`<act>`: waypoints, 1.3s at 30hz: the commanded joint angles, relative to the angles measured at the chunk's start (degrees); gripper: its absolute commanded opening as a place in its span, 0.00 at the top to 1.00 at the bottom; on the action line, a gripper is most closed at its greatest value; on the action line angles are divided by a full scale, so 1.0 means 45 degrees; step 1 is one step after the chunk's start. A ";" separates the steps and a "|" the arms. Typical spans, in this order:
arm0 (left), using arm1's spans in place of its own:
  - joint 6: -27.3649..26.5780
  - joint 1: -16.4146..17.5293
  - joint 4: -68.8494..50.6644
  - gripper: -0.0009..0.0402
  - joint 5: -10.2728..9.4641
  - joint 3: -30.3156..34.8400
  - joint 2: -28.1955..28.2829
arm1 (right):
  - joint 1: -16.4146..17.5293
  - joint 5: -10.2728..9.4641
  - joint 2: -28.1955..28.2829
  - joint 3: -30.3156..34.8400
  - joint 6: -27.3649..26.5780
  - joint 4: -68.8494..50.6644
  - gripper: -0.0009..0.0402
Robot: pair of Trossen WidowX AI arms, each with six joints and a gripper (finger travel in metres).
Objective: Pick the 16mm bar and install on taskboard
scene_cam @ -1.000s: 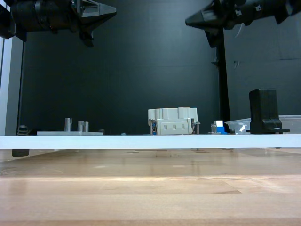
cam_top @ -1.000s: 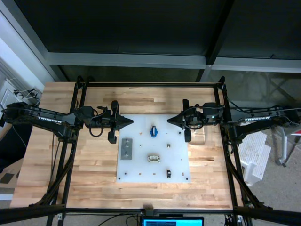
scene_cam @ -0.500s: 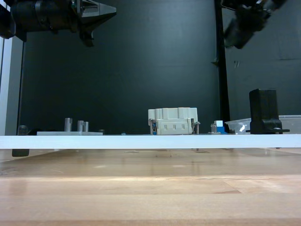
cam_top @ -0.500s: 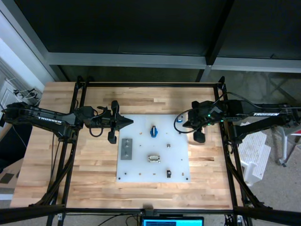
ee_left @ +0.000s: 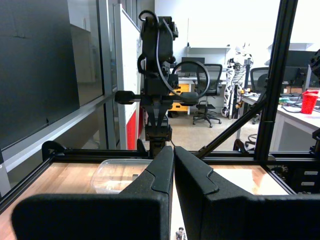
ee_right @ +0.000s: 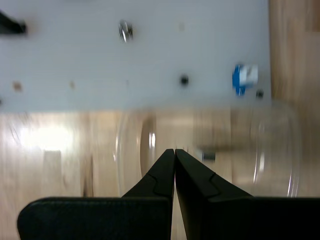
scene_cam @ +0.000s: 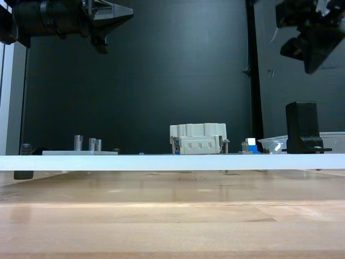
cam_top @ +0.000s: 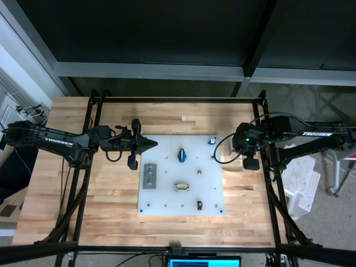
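The right gripper [ee_right: 174, 151] is seen with its fingers pressed together and nothing held between them, and it is pointed down at the clear plastic tray [ee_right: 119, 145]. It is held high over the table, just off the far-right corner of the taskboard [cam_top: 167, 200]. Inside the tray, nearly below the fingertips, a small grey piece [ee_right: 206, 156] can be made out. It is too blurred to be named for certain, but it is judged to be the bar that the task names.

The tray lies on the wooden table [cam_top: 111, 217], just beside the board's right edge. The board itself is laid flat at the table's centre. On it a grey metal block [cam_top: 150, 176] is found at the left, a blue knob [cam_top: 182, 155] toward the far side, a white connector [cam_top: 181, 188] near the middle and a black block [cam_top: 200, 206] at the near edge. No bar is seen installed there.

The left gripper [ee_left: 173, 150], likewise closed on nothing, is held high over the board's far-left corner and is taken to be parked.

The step in hand is judged to be the approach to the pick, with the task hardly begun. For the next move the fingers would need to be opened, centred over the grey piece and lowered into the tray. Care would be needed at the tray's wall.
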 commanded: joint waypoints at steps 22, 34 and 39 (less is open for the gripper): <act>0.0005 0.0000 0.0010 0.98 0.0005 0.0005 0.0005 | -0.2195 0.0117 0.0568 -0.3755 -0.1622 0.2608 0.68; 0.0005 0.0000 0.0005 0.98 0.0005 0.0005 0.0005 | -0.2565 0.0486 0.1656 -0.3881 -0.1982 0.3055 0.58; 0.0005 0.0000 0.0010 0.98 0.0005 0.0005 0.0005 | -0.2696 0.0593 0.1685 -0.3881 -0.2866 0.3060 0.56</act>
